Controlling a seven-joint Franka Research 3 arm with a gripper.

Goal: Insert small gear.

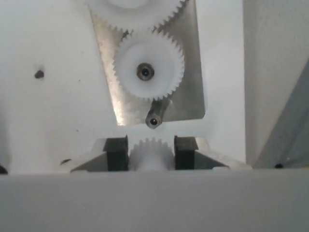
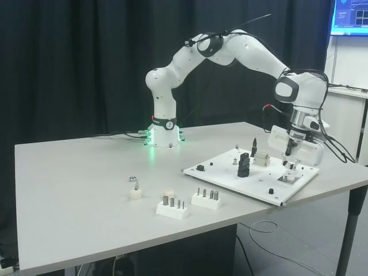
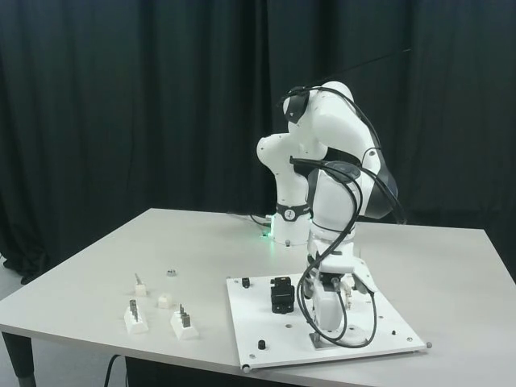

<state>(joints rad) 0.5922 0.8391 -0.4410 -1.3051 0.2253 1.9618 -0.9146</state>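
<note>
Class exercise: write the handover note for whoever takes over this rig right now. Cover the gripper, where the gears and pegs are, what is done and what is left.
Gripper: shut on the small gear, hovering above the white board.
Metal plate: medium gear sits on its peg, meshed with a larger gear.
Free peg is bare, just ahead of the held gear.
Done: gear picked up and brought close.
Left: align over the free peg, lower, mesh, release.

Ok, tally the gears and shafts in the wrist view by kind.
Gears on the plate: 2, a big gear and a mid gear
Gears in the gripper: 1, the small gear
Bare shafts: 1, the free shaft
Total: 4
</note>
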